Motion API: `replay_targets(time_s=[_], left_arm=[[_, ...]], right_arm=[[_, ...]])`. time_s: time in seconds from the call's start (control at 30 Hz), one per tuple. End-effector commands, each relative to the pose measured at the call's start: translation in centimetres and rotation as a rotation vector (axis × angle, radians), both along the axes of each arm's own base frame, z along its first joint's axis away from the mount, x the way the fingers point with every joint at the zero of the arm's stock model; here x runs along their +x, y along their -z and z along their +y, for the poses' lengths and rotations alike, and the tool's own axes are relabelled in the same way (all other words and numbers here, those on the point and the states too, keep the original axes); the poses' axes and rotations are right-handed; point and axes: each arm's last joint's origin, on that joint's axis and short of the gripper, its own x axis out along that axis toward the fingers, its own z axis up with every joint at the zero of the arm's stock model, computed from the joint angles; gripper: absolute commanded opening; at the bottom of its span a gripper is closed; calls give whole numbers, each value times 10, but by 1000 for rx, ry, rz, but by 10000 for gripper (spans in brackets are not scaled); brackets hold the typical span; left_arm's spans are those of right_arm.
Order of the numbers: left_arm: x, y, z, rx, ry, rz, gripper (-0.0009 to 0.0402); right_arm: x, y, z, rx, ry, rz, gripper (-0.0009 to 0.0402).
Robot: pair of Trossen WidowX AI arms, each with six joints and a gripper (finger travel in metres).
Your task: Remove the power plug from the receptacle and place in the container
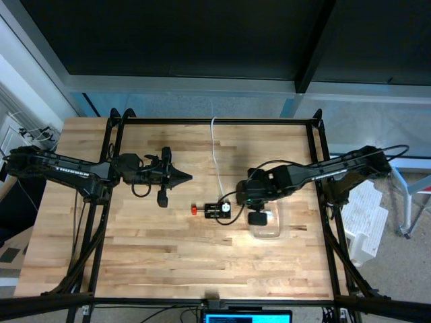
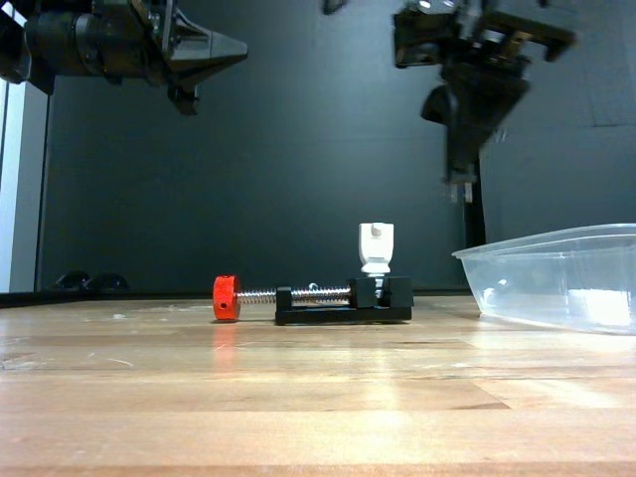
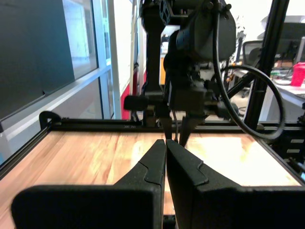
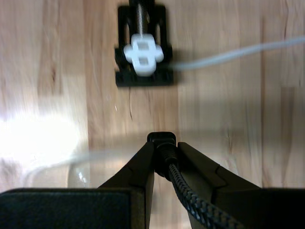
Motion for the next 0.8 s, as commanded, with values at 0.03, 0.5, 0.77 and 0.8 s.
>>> replay_targets(time_s=[0.03, 0.5, 0.77, 0.8], left_arm=[[0, 0, 0, 0, 1, 1, 0], [0, 0, 0, 0, 0, 3, 0], [0, 0, 0, 0, 1, 3, 0], [0, 0, 0, 0, 0, 3, 0]], right_arm=[[-13, 7, -1, -4, -3, 19, 0], [-53, 43, -6, -12, -3, 76, 0], [-54, 54, -3, -2, 4, 46, 8], [-54, 55, -3, -3, 5, 44, 14]])
